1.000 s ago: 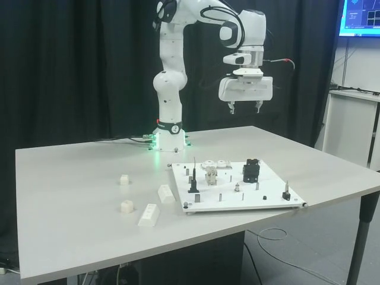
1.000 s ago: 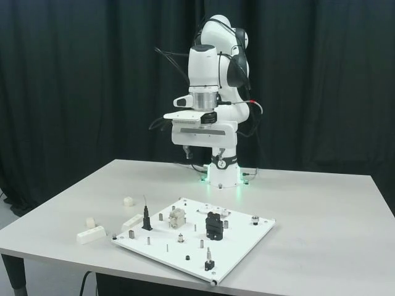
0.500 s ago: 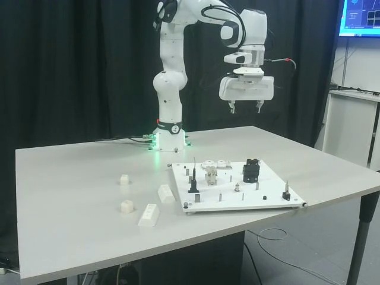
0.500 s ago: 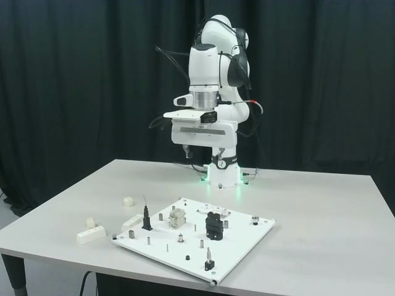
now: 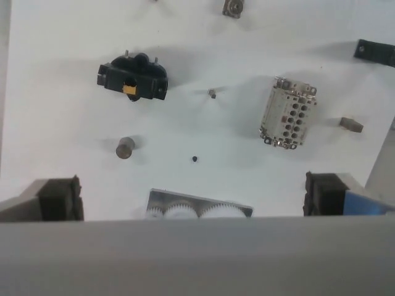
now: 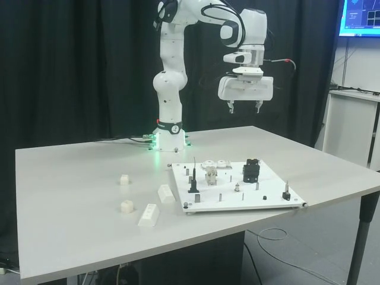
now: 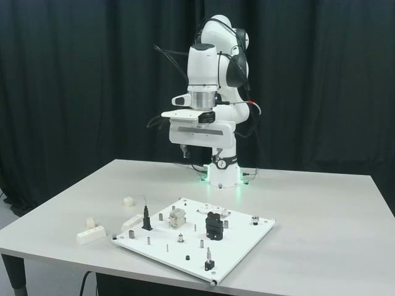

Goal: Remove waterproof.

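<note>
Wrist view shows my gripper empty, fingers spread wide, high above the white board. I take the waterproof connector to be the black block at upper left. It looks rigid and light; I'd grasp its flat sides.

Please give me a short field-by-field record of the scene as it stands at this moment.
arm: white Franka, bolted at the table's far side
gripper: open, empty, high above the board
board: white, flat on the grey table
black connector: upright on the board, untouched
multi-pin connector: on the board, beside the gears
white gears: on the board
loose white blocks: on the table, off the board
contact: none
</note>
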